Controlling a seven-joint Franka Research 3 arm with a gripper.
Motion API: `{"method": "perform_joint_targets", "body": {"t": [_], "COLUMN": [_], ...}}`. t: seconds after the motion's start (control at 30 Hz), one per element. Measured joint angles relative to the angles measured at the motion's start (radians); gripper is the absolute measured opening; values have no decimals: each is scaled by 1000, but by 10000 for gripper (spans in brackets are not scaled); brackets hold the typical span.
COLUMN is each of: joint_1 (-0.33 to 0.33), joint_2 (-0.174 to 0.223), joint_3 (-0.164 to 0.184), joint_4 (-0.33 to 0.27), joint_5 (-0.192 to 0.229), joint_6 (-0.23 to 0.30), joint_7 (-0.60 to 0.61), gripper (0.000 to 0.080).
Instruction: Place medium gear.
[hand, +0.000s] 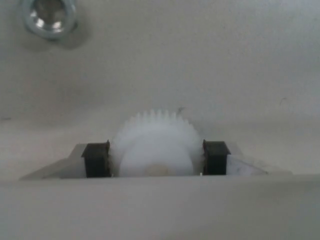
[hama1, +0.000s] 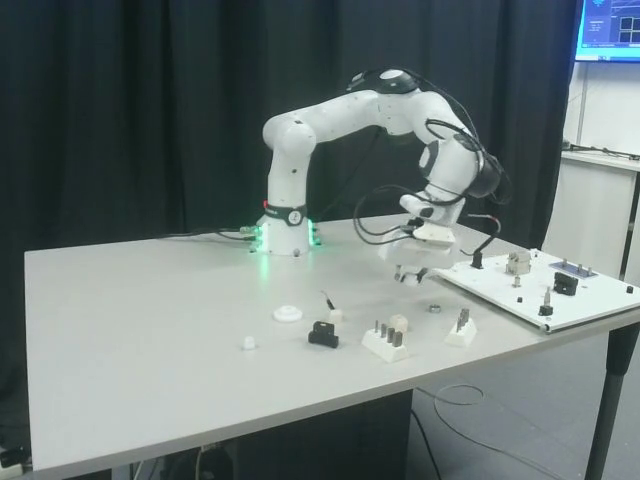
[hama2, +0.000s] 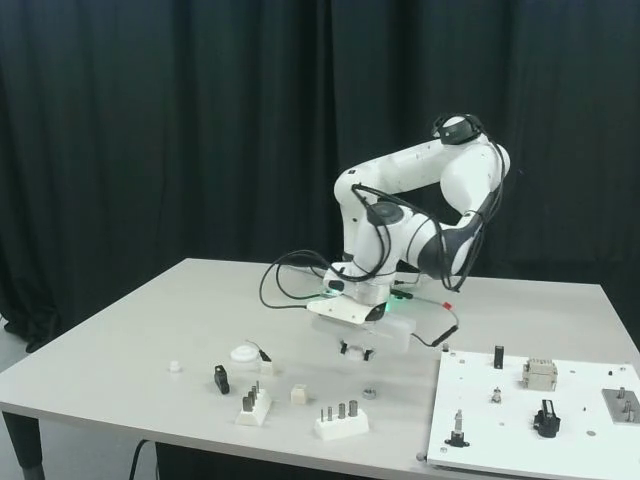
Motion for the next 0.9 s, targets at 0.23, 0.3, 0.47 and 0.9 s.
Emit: {"method": "perform_joint_targets", "body": {"t": [0.23, 0.3, 0.47, 0.9], "joint_1": [11, 12, 14, 14], "joint_2": [0, 0, 3, 8], "joint_3": [0, 0, 1, 21], "joint_4": [-83, -103, -145, -201], "joint_5": [100, 128, 193, 289], "joint_6": [36, 44, 56, 75], "joint_7": [-73, -95, -151, -218], "gripper": [397, 397, 397, 397]}}
